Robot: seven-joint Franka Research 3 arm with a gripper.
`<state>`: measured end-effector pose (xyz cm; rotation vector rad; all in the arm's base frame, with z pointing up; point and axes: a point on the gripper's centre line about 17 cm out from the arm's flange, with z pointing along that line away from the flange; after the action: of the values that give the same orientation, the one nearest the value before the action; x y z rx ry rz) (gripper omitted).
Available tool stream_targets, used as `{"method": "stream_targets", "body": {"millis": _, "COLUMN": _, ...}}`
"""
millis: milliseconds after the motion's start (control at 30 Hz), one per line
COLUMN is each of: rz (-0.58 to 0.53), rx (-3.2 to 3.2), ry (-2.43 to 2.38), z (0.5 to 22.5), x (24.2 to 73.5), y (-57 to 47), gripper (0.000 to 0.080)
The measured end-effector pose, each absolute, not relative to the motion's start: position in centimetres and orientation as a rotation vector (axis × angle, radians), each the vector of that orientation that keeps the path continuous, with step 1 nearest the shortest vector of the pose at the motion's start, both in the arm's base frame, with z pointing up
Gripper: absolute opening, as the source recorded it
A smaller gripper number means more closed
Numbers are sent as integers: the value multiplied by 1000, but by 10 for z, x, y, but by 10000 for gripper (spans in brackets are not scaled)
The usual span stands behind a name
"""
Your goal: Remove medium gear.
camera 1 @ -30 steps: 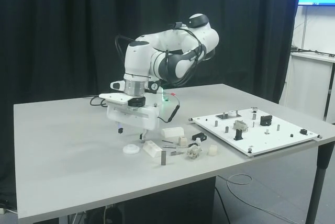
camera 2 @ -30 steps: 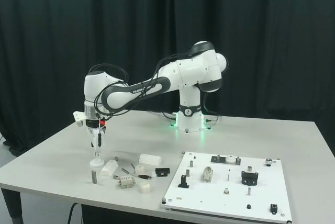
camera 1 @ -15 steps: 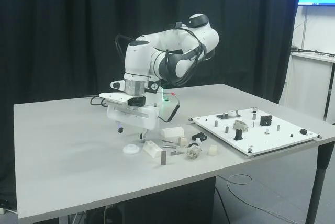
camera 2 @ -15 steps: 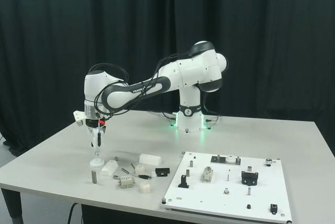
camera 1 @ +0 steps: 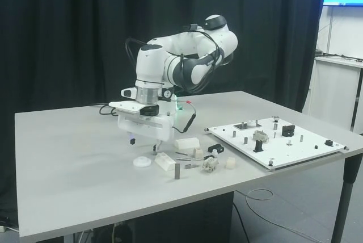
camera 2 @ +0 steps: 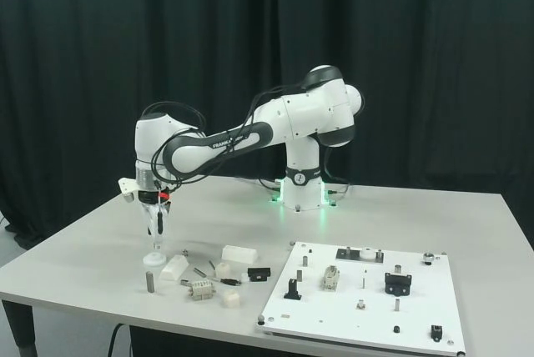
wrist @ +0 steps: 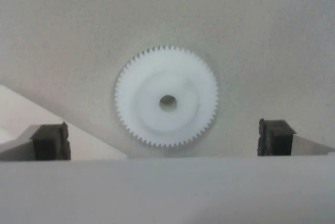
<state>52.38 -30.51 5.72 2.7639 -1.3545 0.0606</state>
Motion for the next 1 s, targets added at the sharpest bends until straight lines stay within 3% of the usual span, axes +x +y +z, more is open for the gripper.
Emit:
{"method": "stream_targets", "body": {"millis": 500, "rz": 54, "rx": 2757, "ry": -1372, "z": 56, "x": 521, "y": -300, "gripper": 800}}
{"method": "stream_targets", "body": {"millis": 1000, "rz": -57, "rx": 2778, "ry": -1436, "z": 49, "x": 502, "y": -249, "gripper": 800}}
